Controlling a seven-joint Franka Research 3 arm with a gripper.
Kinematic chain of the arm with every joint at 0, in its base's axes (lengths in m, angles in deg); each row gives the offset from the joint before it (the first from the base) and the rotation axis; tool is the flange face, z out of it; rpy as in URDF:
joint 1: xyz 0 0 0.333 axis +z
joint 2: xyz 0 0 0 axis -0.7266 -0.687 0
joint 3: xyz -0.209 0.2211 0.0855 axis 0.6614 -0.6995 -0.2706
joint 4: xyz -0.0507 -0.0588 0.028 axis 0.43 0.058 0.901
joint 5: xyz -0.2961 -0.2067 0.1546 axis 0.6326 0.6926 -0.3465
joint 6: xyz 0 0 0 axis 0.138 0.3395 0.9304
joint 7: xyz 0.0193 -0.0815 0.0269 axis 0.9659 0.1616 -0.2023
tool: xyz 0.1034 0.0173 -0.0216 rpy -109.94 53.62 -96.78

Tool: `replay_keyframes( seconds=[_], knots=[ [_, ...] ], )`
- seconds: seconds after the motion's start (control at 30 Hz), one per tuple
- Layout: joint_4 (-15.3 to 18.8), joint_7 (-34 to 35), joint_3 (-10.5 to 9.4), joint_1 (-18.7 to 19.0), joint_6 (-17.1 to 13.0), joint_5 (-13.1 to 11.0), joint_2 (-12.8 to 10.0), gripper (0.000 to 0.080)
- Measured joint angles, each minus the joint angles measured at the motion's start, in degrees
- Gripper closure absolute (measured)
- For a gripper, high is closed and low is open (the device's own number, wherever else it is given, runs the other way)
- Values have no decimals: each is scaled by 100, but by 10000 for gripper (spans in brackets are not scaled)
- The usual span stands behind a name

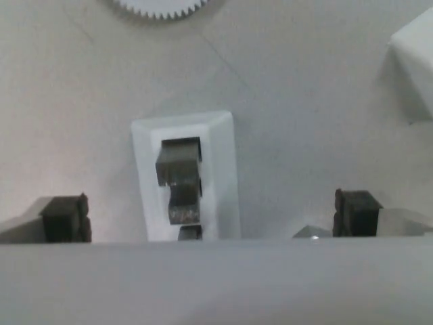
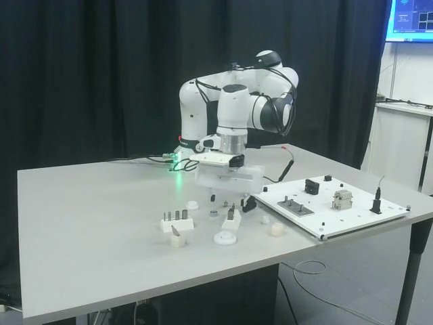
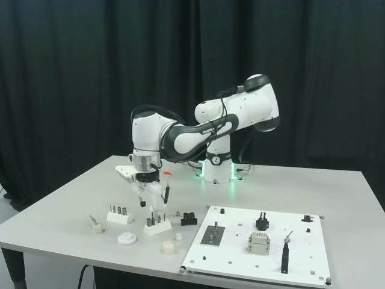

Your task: Pick square peg 4.

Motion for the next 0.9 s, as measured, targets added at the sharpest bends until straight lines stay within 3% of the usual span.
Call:
replay_keyframes(
  seconds=[0.9],
  knots=[
    [-142, 29, -357, -71, -455, -31, -68, 3]
  ],
)
